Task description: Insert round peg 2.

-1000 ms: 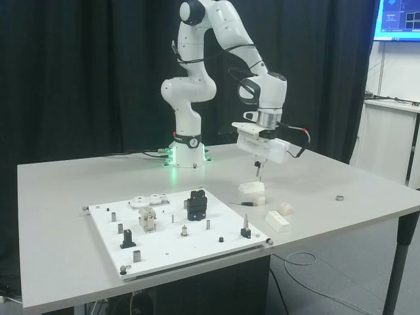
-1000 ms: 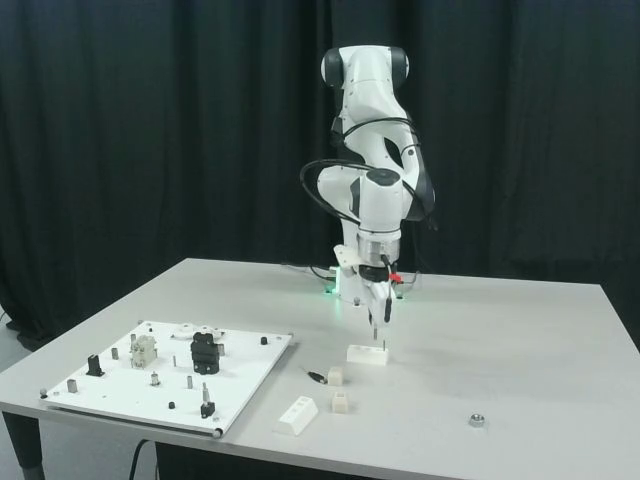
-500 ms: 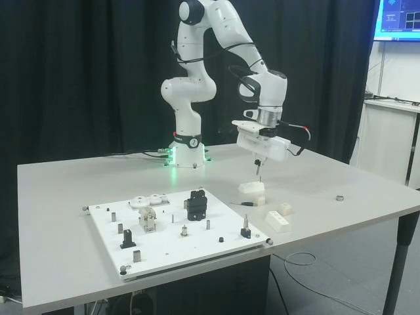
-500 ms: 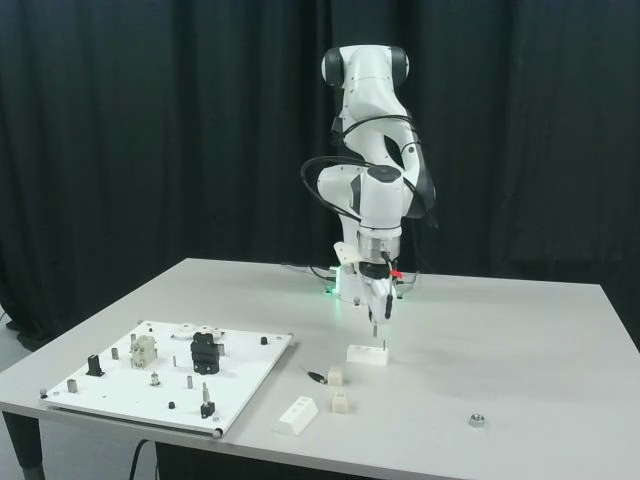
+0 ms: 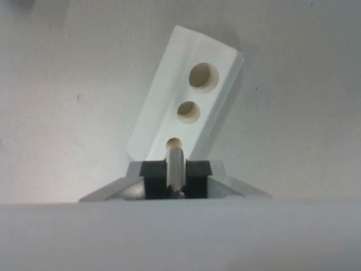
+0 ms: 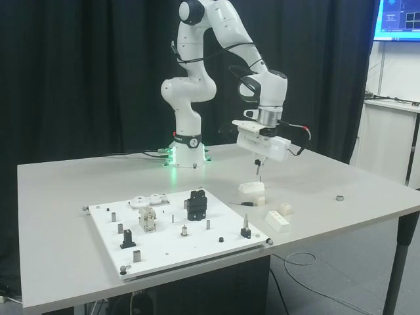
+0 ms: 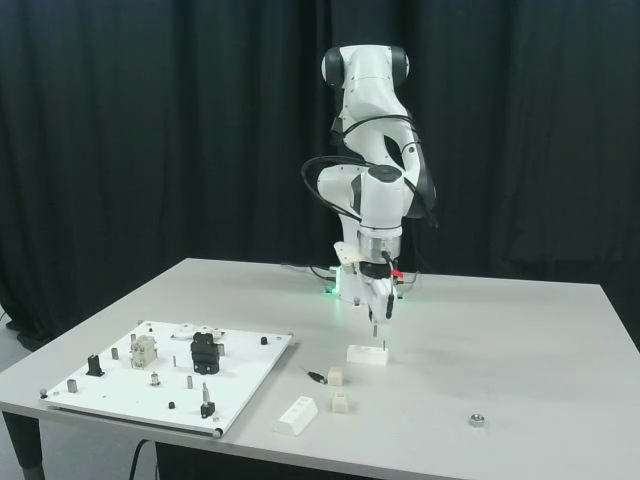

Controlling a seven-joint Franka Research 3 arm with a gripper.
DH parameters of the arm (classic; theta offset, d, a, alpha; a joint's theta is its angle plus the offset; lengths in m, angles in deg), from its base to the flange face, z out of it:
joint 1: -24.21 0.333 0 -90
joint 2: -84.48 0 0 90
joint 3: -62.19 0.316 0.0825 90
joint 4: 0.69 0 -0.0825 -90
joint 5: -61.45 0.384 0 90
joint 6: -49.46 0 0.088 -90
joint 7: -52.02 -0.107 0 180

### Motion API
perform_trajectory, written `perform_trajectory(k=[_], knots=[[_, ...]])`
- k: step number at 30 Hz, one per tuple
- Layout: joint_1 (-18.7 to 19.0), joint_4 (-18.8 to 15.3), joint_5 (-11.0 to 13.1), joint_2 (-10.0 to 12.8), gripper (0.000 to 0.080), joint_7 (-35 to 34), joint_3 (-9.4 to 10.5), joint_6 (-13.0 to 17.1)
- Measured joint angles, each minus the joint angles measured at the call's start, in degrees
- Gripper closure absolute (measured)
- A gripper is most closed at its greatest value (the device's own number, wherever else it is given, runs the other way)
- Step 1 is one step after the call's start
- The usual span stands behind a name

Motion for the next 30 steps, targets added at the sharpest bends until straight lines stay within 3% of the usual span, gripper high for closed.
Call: perform_trajectory(k=[30], knots=[[0.0,0.0,-0.9,0.0,0.0738,0.0,0.47,0.0]])
